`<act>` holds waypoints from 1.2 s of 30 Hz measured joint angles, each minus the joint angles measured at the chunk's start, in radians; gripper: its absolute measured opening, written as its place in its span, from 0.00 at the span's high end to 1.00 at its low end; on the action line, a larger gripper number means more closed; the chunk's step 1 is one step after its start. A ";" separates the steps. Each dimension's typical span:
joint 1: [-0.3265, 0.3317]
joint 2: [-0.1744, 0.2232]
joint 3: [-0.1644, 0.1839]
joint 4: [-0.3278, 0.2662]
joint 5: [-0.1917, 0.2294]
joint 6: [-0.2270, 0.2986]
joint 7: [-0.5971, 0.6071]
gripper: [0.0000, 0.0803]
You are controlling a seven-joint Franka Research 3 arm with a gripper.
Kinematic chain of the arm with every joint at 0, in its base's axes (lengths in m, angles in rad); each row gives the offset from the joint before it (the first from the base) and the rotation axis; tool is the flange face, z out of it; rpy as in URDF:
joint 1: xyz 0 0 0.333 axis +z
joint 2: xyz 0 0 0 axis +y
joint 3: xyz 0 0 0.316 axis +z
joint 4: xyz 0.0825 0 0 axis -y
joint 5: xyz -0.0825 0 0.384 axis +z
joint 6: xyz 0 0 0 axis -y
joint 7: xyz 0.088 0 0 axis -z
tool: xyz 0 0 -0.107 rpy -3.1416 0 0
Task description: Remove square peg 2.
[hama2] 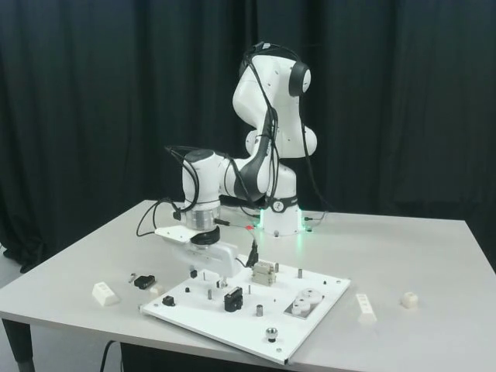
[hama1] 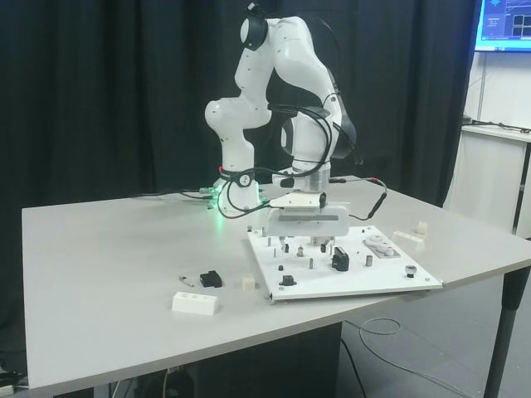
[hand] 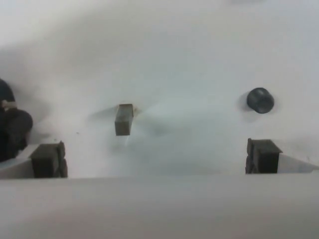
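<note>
Step in hand: the approach. The gripper (hand: 154, 159) hangs low over the white board (hama1: 365, 282), and the square peg (hand: 123, 119) is not yet between the fingertips (hand: 48, 160).

Jaws: open wide and gripping nothing; in the wrist view the two fingertips stand well apart, with bare board between them.

Peg: it stands upright in the board, short and grey, casting a small shadow. In the wrist view it lies ahead of the line between the fingertips and nearer to one of them than to the other, touching neither.

Other things on the board: a black round knob (hand: 260, 99) sits well apart from the peg, beyond the far fingertip. The room views show several more small pegs and black parts on the board; which of them is peg 2 cannot be told there.

Board and desk: the board lies flat on the grey desk (hama1: 99, 249), with the white arm (hama2: 263, 101) bent down over its back half.

Next move, as a judgement: shift the gripper sideways and forward until the peg is centred in the gap, lower a little, close on its flat sides, then pull straight up so it does not bind in its hole.
</note>
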 joint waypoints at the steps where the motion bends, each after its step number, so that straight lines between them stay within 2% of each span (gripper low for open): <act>1: 0.000 0.000 0.002 -0.003 0.000 0.005 0.000 0.00; 12: 0.000 0.008 0.017 -0.022 0.000 0.051 -0.001 0.00; 23: -0.001 0.031 0.030 -0.024 0.000 0.094 -0.019 0.00; 36: -0.006 0.045 0.038 -0.024 0.002 0.113 -0.020 0.00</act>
